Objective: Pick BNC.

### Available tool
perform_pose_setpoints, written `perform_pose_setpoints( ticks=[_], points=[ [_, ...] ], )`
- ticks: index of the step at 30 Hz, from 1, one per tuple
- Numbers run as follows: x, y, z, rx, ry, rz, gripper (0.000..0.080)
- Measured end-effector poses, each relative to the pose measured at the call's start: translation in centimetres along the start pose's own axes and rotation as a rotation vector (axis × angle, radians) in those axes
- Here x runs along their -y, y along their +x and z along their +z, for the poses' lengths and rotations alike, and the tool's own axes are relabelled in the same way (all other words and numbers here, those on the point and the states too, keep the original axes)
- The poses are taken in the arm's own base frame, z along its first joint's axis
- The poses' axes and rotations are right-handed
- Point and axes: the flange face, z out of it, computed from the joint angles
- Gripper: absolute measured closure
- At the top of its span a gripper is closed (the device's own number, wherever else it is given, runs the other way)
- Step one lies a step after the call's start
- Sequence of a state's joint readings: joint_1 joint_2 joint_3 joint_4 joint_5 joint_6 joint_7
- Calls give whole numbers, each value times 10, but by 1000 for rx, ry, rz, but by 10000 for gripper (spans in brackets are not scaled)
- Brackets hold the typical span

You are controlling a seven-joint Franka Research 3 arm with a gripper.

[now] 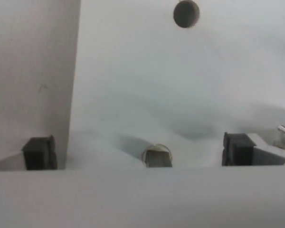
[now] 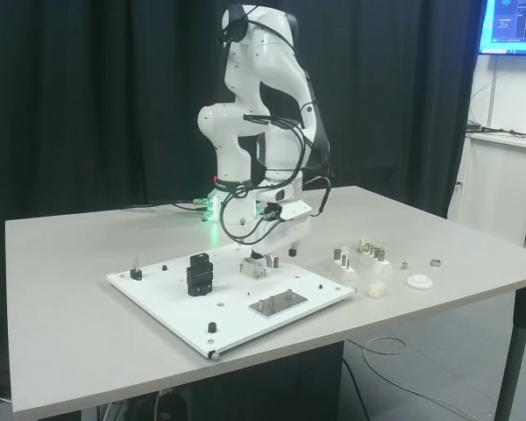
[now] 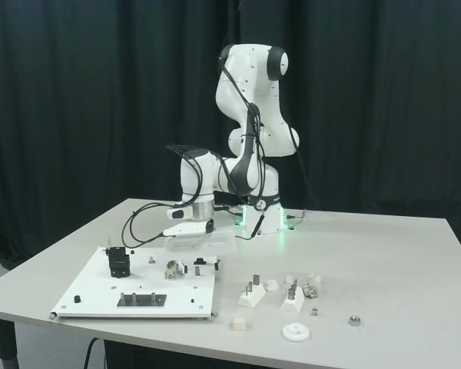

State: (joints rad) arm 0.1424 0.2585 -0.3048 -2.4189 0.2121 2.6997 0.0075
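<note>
Between spread black fingertips in wrist view, BNC, gripper low over white board

White arm, black cables, green base glow.

Two distant room views face the arm and white board from opposite sides; the wrist view looks down close.

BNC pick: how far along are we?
Done: the arm has reached the white board and the gripper sits low over it, fingers open on either side of the BNC connector.
In hand: nothing; the fingers stand apart from the connector.
Left: close on it and lift it off the board.
</note>
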Motion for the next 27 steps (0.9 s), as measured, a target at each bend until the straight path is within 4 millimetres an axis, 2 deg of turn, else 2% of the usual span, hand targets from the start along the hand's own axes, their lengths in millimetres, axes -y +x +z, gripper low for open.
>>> perform_pose_setpoints(
  ticks=[3, 4, 27],
  points=[
    [1, 0, 0, -1, 0, -1, 54],
    [1, 1, -1, -2, 1, -1, 14],
    [-11, 11, -16, 33, 26, 66, 3]
  ],
)
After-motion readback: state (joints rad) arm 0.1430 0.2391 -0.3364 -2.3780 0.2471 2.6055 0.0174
